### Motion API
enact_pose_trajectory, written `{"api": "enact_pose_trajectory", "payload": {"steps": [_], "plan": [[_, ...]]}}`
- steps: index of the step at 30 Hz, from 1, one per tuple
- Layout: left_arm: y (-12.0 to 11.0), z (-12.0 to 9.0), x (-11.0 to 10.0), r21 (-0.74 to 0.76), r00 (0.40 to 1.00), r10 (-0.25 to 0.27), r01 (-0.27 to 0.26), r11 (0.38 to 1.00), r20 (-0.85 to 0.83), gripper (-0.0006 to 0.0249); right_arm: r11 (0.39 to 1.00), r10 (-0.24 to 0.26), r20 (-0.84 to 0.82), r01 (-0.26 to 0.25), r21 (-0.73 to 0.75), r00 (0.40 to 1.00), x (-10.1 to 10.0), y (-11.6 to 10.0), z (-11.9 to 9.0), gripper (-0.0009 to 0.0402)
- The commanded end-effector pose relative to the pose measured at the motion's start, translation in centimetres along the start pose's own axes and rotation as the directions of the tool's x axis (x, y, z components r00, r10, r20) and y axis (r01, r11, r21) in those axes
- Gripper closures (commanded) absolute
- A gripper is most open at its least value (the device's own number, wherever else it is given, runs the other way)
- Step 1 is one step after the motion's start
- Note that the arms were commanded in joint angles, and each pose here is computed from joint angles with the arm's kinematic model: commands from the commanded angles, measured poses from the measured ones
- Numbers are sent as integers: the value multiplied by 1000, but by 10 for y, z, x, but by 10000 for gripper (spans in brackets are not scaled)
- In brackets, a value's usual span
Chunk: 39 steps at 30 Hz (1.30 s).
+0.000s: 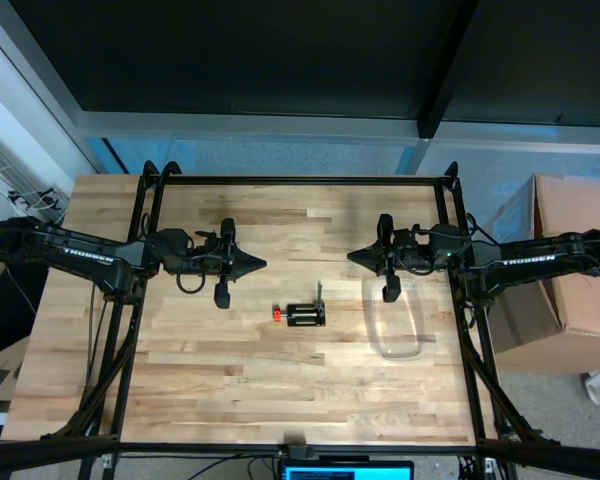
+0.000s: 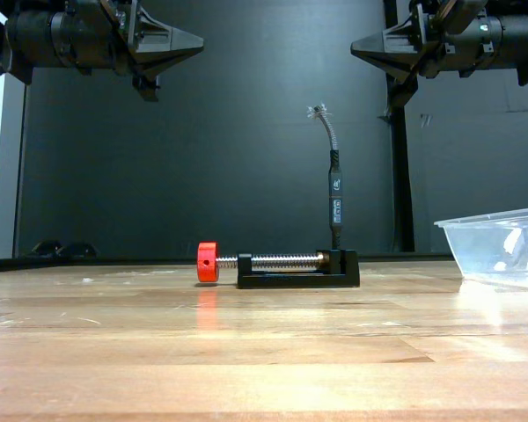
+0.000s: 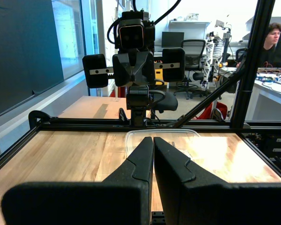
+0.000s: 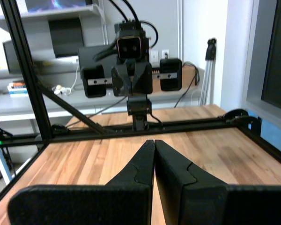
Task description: Remove the USB-C connector from the USB-C receptacle and place in the container
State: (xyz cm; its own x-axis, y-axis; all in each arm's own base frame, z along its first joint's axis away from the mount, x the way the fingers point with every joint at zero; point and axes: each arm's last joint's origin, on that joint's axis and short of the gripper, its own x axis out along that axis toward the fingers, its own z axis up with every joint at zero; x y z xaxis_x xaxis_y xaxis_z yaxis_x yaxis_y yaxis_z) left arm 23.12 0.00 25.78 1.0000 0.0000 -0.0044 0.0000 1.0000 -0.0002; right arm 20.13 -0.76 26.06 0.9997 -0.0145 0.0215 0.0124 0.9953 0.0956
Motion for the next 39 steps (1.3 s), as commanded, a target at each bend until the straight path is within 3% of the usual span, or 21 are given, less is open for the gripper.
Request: {"api": "enact_pose_trajectory", "payload": {"steps": [1, 9, 24, 31, 35, 39], "plan": [[0, 0, 0, 0, 1000, 0, 0, 1000, 0, 243, 1000, 2, -79, -2, 2, 997, 2, 3, 5, 393], [0, 0, 0, 0, 1000, 0, 0, 1000, 0, 243, 1000, 15, -360, -14, 4, 933, 9, 12, 18, 393], [0, 0, 0, 0, 1000, 0, 0, 1000, 0, 243, 997, 48, -751, -79, -6, 658, 38, 45, 39, 393], [0, 0, 0, 0, 1000, 0, 0, 1000, 0, 243, 999, -18, -856, -15, -30, 517, 68, 58, 45, 382], [0, 0, 0, 0, 1000, 0, 0, 1000, 0, 243, 999, -37, -898, 13, -34, 439, 84, 61, 47, 355], [0, 0, 0, 0, 1000, 0, 0, 1000, 0, 243, 999, -44, -917, 31, -35, 397, 101, 65, 48, 321]]}}
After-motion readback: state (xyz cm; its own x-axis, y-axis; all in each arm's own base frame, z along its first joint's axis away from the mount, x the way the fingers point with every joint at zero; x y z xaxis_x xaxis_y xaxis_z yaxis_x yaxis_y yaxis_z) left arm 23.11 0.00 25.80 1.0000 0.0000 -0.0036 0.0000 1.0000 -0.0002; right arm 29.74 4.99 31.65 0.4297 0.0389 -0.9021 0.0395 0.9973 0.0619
